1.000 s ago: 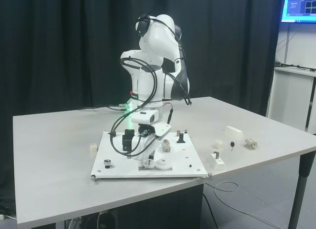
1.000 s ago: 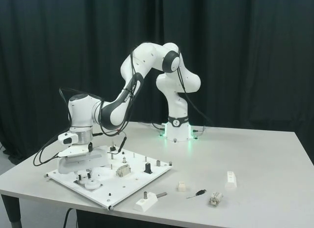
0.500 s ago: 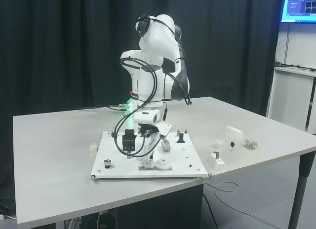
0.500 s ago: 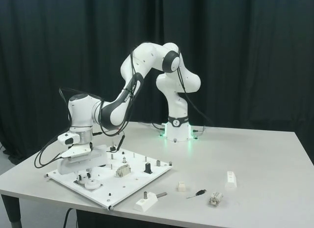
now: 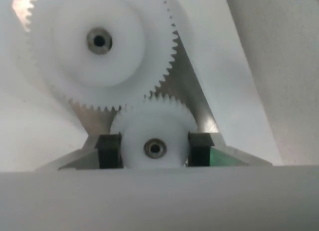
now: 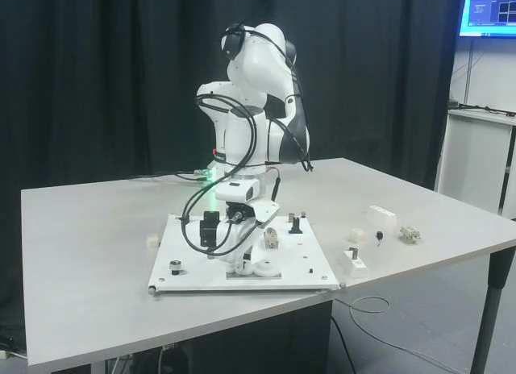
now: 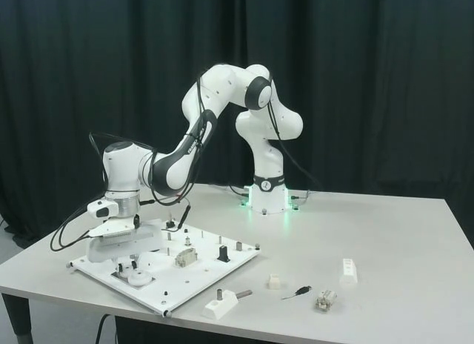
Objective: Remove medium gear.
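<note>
In the wrist view the medium gear (image 5: 154,129), white and toothed with a metal shaft end at its centre, sits between my two black finger pads (image 5: 109,151). Both pads press against its sides, so my gripper (image 5: 154,150) is shut on it. Its teeth mesh with the large white gear (image 5: 99,42) beside it. In the room views my gripper (image 6: 242,263) (image 7: 123,268) reaches down onto the white assembly board (image 6: 310,257) (image 7: 198,282), close to the large gear (image 6: 263,269) (image 7: 138,278). The hand hides the medium gear there.
Upright pegs and a black bracket (image 6: 296,224) stand on the board. Off the board lie a white block with a peg (image 6: 355,263) (image 7: 221,305), a small connector (image 6: 410,234) (image 7: 324,300), a white block (image 6: 383,216) (image 7: 348,270) and a white cube (image 6: 151,242).
The hand rose slightly half a second ago and has come back down to about its earlier height over the gears. Nothing else on the table moved.
</note>
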